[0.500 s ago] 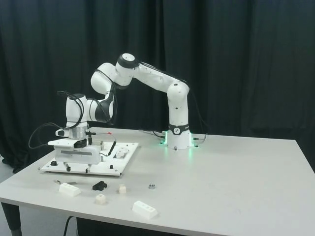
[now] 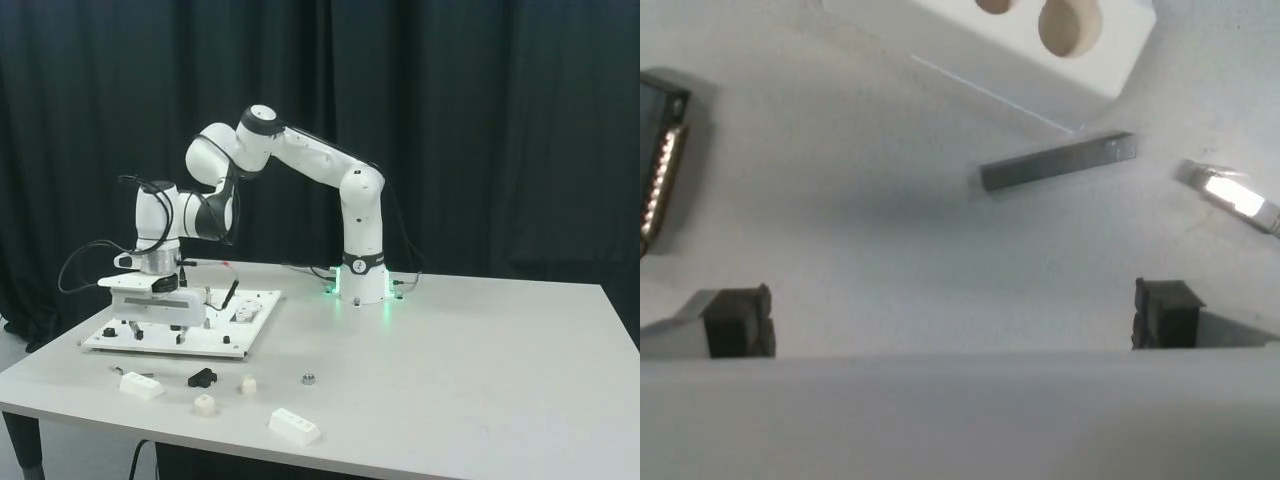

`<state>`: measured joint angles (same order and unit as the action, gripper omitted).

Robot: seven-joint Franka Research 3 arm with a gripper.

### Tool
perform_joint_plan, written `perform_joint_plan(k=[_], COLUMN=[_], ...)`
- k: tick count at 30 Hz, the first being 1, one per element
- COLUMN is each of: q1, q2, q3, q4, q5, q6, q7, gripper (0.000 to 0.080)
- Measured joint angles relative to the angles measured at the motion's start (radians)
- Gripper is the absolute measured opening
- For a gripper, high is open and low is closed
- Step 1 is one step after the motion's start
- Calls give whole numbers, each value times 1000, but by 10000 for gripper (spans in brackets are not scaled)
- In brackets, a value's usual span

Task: Remove round peg 4.

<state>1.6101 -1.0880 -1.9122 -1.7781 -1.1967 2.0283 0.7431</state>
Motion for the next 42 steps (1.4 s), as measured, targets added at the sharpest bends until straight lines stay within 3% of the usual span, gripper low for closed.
perform_joint_plan(k=[21, 30, 42], q1=[-1, -10, -80], q2=[5, 7, 16], q3=[31, 32, 39], q4=[-1, -9, -87], q5=[3, 7, 11], q6=[-79, -143, -210], q7=[0, 0, 0], gripper=[800, 800, 800])
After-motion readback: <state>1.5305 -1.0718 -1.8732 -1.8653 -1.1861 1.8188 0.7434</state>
